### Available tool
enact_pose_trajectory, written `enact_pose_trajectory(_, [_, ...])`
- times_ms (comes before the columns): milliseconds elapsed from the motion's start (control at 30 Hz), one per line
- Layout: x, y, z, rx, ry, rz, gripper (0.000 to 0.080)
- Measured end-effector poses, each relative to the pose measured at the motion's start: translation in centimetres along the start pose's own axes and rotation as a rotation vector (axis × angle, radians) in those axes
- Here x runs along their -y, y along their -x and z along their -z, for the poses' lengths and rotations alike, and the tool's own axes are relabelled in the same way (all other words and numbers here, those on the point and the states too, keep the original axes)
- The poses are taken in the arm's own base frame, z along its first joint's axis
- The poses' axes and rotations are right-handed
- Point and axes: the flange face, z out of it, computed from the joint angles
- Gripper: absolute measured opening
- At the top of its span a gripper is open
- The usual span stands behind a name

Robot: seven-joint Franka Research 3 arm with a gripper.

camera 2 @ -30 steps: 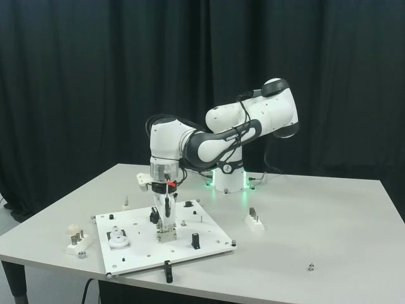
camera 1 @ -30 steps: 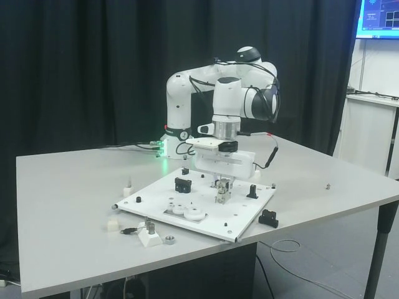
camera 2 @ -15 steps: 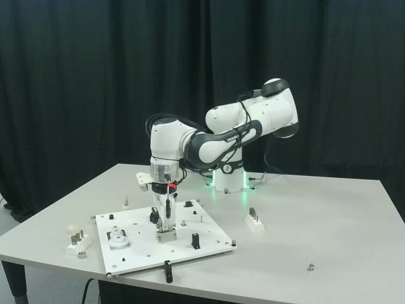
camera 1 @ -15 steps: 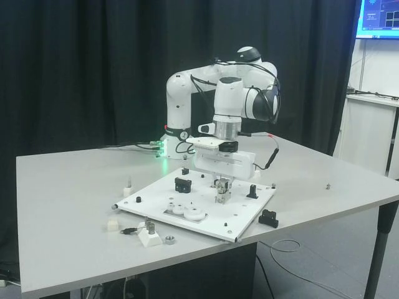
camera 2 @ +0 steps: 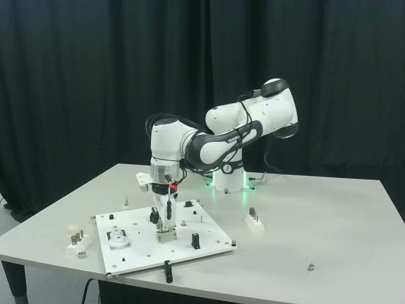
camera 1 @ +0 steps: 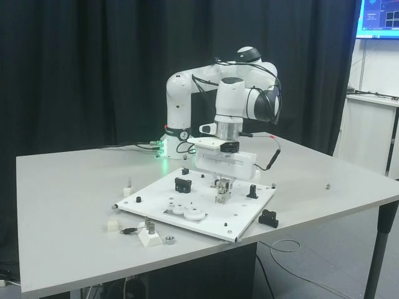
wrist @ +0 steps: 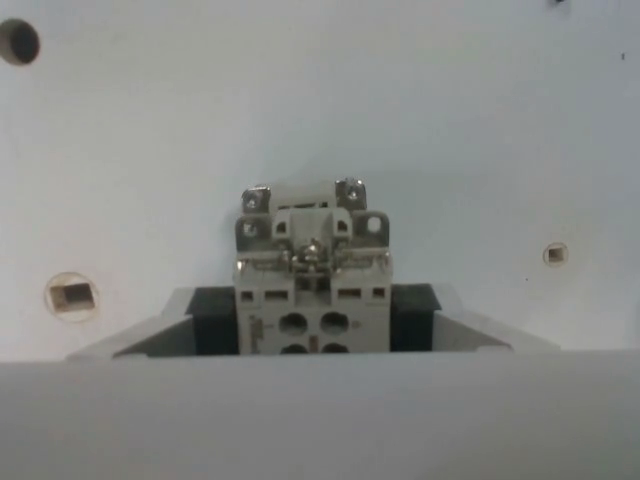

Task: Insert waterproof.

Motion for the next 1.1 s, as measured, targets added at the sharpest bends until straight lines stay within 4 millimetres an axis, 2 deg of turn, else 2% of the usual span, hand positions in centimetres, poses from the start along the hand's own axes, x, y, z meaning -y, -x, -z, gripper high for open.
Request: enact_pose_trajectory(1100, [0.06, 0.03, 0.01, -0.008, 0.001, 0.0, 0.031])
